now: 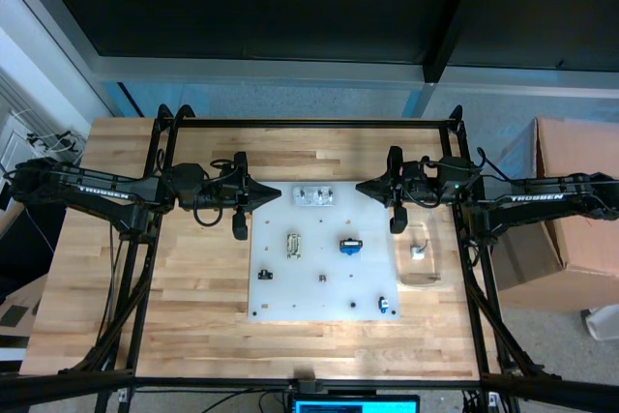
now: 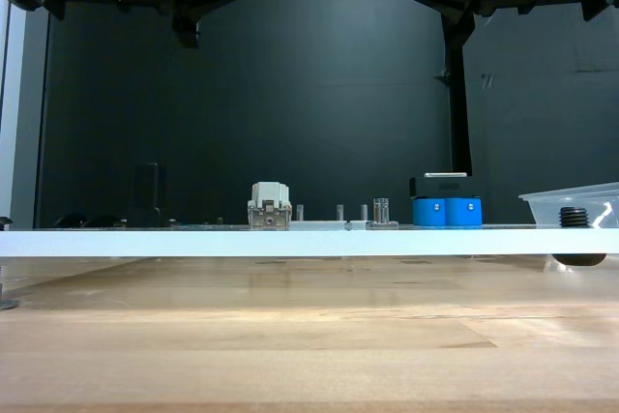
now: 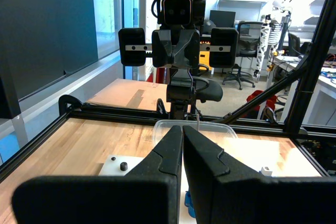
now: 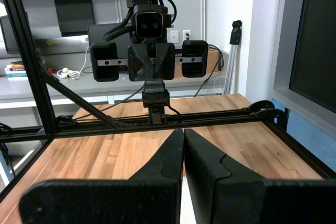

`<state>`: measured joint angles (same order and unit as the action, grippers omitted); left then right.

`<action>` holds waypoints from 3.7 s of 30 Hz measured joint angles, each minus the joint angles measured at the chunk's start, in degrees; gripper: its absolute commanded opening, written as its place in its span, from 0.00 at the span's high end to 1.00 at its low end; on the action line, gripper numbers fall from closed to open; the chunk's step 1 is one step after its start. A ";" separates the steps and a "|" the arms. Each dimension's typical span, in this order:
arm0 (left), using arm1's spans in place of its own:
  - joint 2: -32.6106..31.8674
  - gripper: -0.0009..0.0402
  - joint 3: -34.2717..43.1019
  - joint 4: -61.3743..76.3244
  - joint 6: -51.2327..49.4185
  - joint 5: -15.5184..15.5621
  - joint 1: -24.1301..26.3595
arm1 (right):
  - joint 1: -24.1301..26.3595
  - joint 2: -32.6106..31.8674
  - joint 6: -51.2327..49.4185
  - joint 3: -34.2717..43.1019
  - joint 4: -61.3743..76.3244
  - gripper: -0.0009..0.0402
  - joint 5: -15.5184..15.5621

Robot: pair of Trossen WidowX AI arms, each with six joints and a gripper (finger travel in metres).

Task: Pick the RJ45 connector and install on the taskboard

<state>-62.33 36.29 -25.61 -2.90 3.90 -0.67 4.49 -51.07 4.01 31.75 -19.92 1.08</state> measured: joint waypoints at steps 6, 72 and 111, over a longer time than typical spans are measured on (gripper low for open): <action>0.00 0.98 0.00 0.00 0.00 0.02 0.00 | 0.02 0.00 0.00 0.00 0.00 0.98 0.00; -0.02 0.98 0.02 0.00 -0.02 0.02 0.02 | -13.75 5.75 5.40 17.35 71.67 0.98 -2.62; 0.00 0.98 0.00 0.02 0.00 0.00 0.02 | -20.65 -0.98 18.47 18.27 96.85 0.58 -3.06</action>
<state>-62.33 36.29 -25.58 -2.90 3.90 -0.64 -16.16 -52.05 22.48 50.02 76.93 -1.98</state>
